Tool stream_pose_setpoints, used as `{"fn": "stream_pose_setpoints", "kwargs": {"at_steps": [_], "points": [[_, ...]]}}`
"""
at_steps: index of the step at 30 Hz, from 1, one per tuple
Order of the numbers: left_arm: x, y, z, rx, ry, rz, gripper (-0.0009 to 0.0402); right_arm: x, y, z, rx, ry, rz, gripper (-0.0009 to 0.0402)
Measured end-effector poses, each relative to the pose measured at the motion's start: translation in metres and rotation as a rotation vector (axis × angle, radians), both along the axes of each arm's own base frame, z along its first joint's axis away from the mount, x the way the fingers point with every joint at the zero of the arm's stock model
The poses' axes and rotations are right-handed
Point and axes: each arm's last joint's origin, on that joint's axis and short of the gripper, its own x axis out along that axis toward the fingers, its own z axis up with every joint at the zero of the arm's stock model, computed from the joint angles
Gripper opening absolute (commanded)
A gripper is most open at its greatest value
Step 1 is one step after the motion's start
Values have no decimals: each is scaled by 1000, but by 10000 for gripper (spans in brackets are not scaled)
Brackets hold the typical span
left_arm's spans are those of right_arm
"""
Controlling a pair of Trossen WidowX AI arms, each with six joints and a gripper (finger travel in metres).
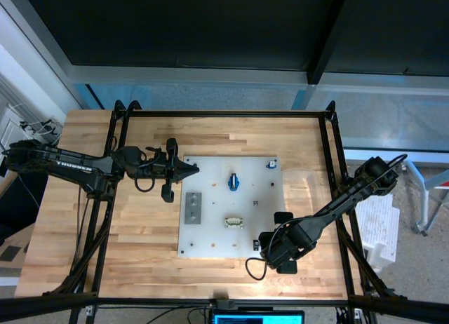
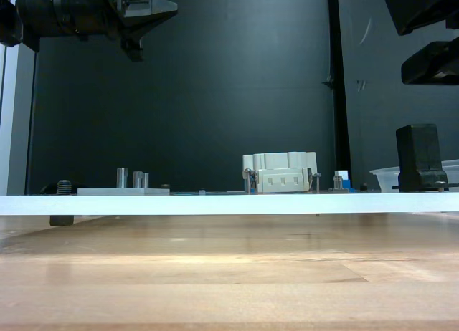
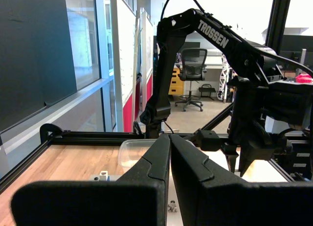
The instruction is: Pick the 16mm bar and install on taskboard
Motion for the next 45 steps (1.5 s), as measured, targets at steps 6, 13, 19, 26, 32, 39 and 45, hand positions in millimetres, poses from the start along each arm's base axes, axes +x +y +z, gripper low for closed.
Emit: {"fn": "stream_pose_setpoints", "kwargs": {"at_steps": [6,13,19,26,32,39,45], "points": [[0,0,0,0,0,0,0,-1,-1,-5,3,-4,0,2],[0,0,0,0,0,0,0,-1,-1,-12,12,-14,-2,2],[0,0,0,0,0,0,0,-2,-2,-14,12,-14,-2,2],[0,0,0,0,0,0,0,-2,-2,-15,12,-14,-3,3],[0,0,0,0,0,0,0,-2,-2,-15,13,-17,-3,50],[0,0,0,0,0,0,0,-3,-2,-15,14,-11,-10,139],[0,0,0,0,0,0,0,-2,-1,-15,18,-17,-14,208]]}}
